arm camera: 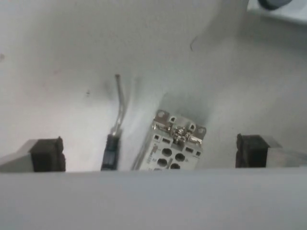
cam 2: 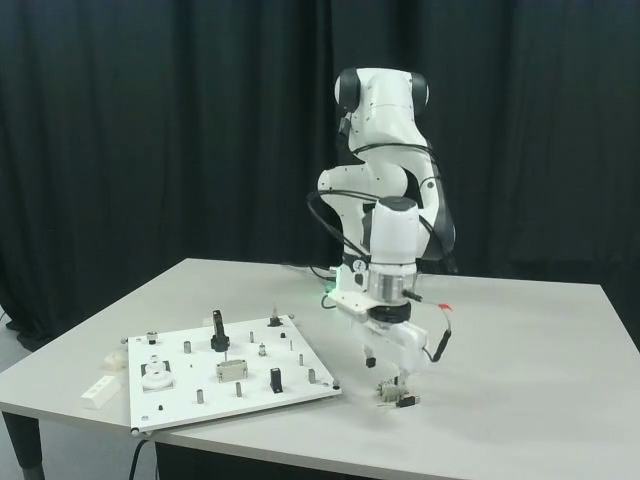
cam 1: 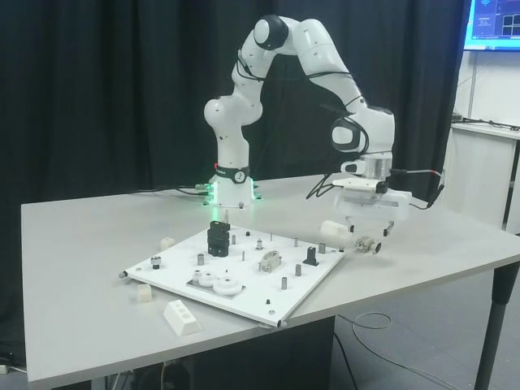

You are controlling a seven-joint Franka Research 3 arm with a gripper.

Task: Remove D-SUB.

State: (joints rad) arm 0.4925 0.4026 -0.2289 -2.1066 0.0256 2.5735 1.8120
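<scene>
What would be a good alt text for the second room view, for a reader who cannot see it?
A white robot arm holds its gripper open just above a small connector lying on the grey table, off the white board. The board, to the side, carries several small parts.

Robot arms: one (cam 1: 284, 73) — white
Grippers: one (cam 2: 385, 372) — two black fingertips (arm camera: 47, 154)
Surfaces: one (cam 1: 73, 244), grey
White boards: one (cam 1: 244, 276)
D-SUB connectors: one (arm camera: 173, 146), off the board
Loose white blocks beside the board: three — (cam 1: 182, 316), (cam 1: 144, 294), (cam 1: 166, 242)
Wall screens: one (cam 1: 493, 24)
</scene>
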